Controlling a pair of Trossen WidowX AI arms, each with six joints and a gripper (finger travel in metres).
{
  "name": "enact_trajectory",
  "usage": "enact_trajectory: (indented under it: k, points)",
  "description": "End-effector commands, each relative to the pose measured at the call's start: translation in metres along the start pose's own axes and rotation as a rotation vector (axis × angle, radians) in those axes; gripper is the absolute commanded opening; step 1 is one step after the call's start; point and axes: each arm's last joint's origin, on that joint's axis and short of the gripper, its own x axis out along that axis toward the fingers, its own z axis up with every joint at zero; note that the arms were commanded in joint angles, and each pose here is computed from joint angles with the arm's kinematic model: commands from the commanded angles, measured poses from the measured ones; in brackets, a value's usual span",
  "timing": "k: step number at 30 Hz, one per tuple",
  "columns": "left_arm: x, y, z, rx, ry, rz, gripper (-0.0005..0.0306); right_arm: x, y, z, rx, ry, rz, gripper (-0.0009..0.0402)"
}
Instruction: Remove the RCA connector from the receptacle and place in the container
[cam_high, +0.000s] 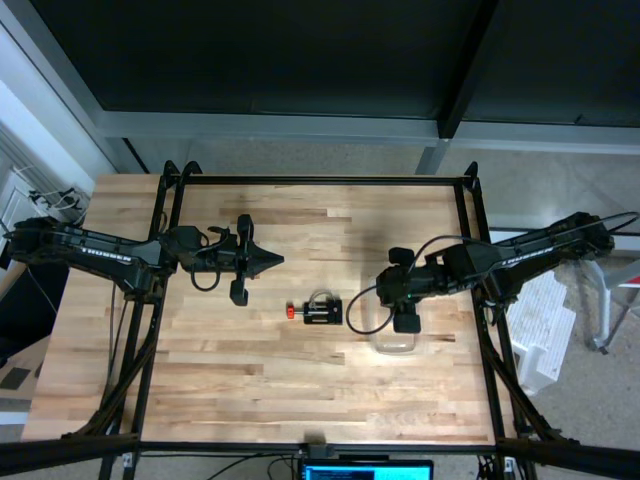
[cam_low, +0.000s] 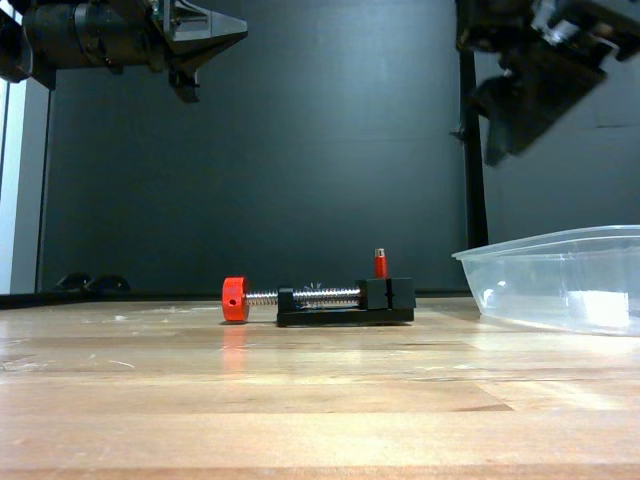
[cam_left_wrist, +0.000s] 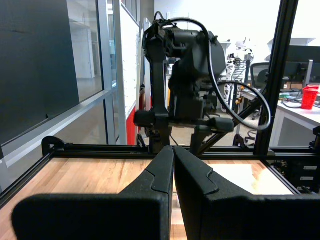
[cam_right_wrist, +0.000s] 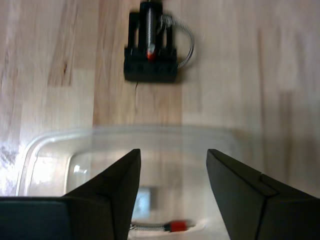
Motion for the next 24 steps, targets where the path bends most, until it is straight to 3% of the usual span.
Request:
enact_trajectory:
  k: [1, 7, 12, 16, 20, 24]
  points:
    - [0.000, 0.000, 0.000, 0.000, -0.001, 0.000, 0.0000, -0.008, -0.013, 0.009, -0.015, -0.042, 0.003, 0.0145]
    - [0.000, 0.000, 0.000, 0.000, 0.000, 0.000, 0.0000, -0.021, -0.042, 0.018, 0.044, -0.228, 0.068, 0.0075]
    - [0.000, 0.000, 0.000, 0.000, 0.000, 0.000, 0.0000, -0.030, -0.056, 0.025, 0.043, -0.383, 0.045, -0.0004]
    - [0.000, 0.000, 0.000, 0.000, -0.001, 0.000, 0.0000, -0.036, -0.062, 0.036, 0.044, -0.519, 0.073, 0.0006]
    - [0.000, 0.000, 0.000, 0.000, -0.001, 0.000, 0.0000, -0.039, -0.063, 0.044, 0.044, -0.643, 0.057, 0.0001]
    - [0.000, 0.000, 0.000, 0.000, 0.000, 0.000, 0.0000, -0.038, -0.063, 0.046, 0.050, -0.723, 0.009, 0.0000]
